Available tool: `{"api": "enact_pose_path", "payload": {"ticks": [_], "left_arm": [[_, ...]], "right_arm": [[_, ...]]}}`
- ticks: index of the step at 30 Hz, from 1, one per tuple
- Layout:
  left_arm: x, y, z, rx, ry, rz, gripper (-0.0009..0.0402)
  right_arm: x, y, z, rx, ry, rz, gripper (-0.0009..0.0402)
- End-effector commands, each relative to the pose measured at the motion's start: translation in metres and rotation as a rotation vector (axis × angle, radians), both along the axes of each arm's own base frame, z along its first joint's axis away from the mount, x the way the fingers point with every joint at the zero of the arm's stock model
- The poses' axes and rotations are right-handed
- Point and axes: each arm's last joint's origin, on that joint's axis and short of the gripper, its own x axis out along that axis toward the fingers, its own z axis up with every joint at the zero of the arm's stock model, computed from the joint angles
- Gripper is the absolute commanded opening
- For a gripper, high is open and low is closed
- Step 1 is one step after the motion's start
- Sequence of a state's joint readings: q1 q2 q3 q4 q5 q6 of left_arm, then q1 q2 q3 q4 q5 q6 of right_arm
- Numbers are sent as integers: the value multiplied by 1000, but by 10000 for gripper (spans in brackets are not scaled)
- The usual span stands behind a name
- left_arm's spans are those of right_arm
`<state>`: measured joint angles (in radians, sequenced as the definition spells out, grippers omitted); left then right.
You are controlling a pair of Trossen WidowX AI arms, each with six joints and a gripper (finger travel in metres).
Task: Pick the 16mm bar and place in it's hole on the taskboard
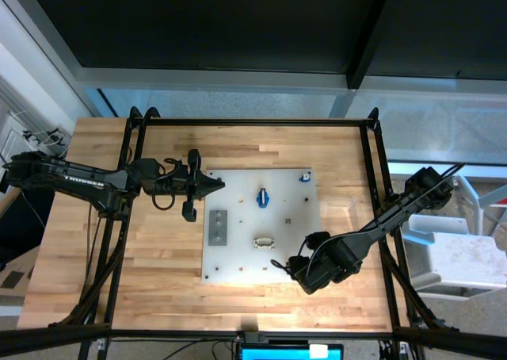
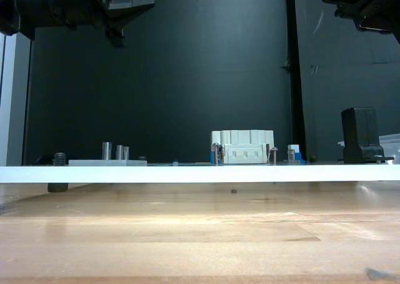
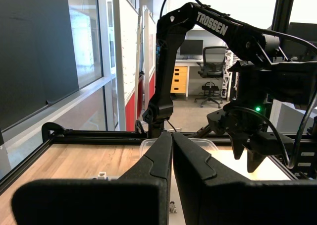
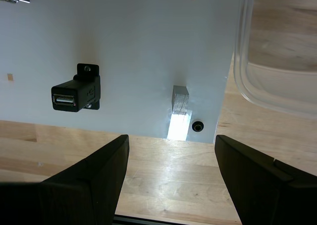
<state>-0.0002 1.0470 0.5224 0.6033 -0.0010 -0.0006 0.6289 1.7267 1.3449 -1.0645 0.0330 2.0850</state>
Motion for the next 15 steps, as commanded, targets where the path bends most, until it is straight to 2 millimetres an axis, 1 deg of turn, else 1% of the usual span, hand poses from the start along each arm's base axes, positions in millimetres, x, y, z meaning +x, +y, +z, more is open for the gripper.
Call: {"api": "enact_pose_path", "payload": {"ticks": [1,15], "left_arm": [[0,0,0,0,0,0,0],[0,0,0,0,0,0,0]], "right_arm": [[0,0,0,0,0,0,243],[0,0,0,0,0,0,243]]}}
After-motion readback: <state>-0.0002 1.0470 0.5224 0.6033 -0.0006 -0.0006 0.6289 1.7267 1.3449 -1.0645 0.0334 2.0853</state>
